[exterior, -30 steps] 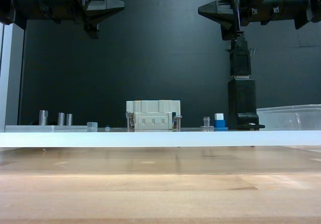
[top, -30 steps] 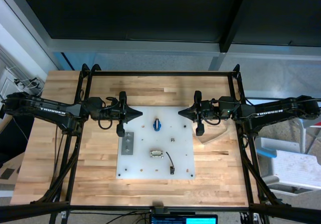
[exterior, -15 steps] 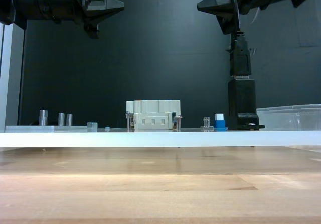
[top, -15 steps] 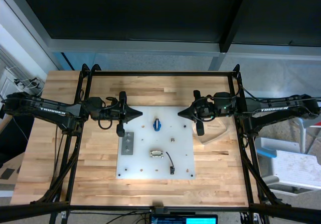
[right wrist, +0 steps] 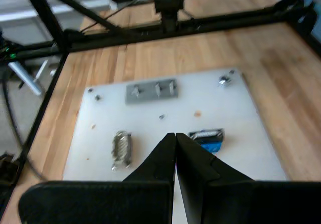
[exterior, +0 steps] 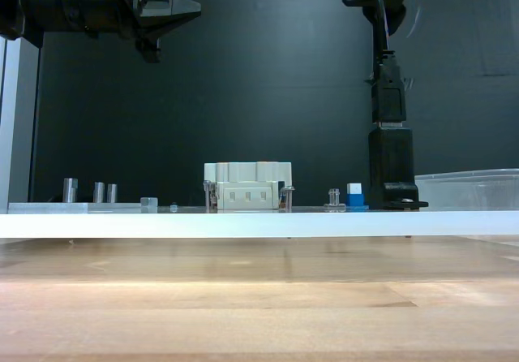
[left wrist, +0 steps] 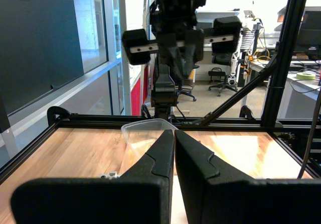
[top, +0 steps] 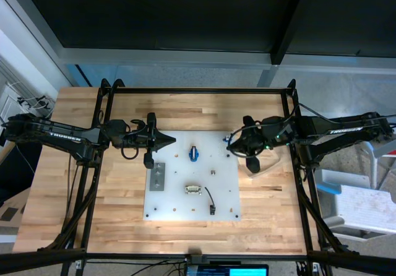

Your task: Remove the USB connector from the USB hub and place in the container

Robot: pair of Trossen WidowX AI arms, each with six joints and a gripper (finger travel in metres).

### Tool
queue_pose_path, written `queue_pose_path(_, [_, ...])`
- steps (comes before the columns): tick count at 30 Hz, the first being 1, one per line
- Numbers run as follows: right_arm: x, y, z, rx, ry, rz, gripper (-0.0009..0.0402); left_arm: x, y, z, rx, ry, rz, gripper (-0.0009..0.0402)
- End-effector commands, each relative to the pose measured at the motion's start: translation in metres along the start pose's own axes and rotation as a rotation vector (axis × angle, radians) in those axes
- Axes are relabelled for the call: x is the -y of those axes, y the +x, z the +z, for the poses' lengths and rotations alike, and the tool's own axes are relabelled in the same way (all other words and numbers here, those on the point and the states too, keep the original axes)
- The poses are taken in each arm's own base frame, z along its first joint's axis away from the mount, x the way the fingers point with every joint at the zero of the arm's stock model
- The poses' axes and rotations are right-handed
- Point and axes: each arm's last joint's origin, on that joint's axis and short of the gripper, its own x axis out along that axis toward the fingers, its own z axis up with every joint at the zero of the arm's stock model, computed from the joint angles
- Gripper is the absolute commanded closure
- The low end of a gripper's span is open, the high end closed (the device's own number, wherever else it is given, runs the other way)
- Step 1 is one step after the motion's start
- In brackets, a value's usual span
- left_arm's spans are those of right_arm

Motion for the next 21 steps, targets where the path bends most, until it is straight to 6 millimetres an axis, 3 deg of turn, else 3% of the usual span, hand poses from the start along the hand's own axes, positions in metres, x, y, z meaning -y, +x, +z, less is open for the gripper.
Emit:
queue_pose_path(1, [-0.007, 0.001, -0.001, -0.046, 0.032, 0.015, 0.0393, 0.000, 0.000, 0.000, 0.000, 0.000, 0.000, 0.0392])
queue_pose_path(9, [-0.030, 0.007, -0.005, -0.188, 0.026, 0.001, 0.0393, 0.000, 0.000, 0.000, 0.000, 0.000, 0.000, 0.0392])
queue_pose_path(21, [-0.071, 0.024, 0.005, -0.351, 0.029, 0.004, 0.0393, 0.000, 0.000, 0.000, 0.000, 0.000, 0.000, 0.0392])
